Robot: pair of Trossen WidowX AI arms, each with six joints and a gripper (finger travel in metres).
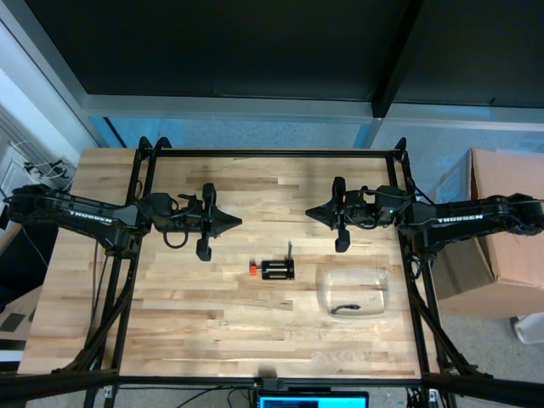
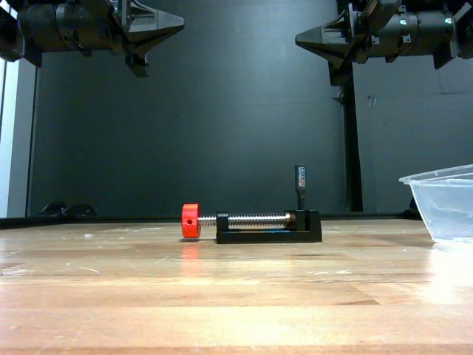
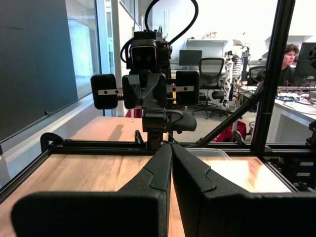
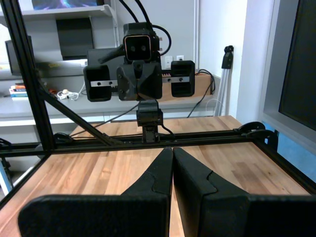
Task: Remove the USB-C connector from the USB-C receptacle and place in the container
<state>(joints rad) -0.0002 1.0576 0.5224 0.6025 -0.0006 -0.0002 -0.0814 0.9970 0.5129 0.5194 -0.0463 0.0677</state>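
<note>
A small dark connector (image 1: 346, 308) lies free on the floor of the clear plastic container (image 1: 374, 280), right of centre on the table. In the low view the container (image 2: 443, 200) shows, but its contents do not. A black clamp with a red knob (image 1: 276, 270) sits mid-table, and a thin black upright piece (image 2: 300, 181) stands in its right end with nothing plugged in. My left gripper (image 1: 238, 223) hovers high, left of the clamp, shut and empty. My right gripper (image 1: 308, 212) hovers high on the right, shut and empty, its tip pointing at the left one.
A black metal frame (image 1: 272, 153) borders the back and sides of the wooden table. A cardboard box (image 1: 501, 221) stands off the table at the right. Each wrist view looks past shut fingers (image 3: 192, 173) (image 4: 192, 173) at the opposite arm.
</note>
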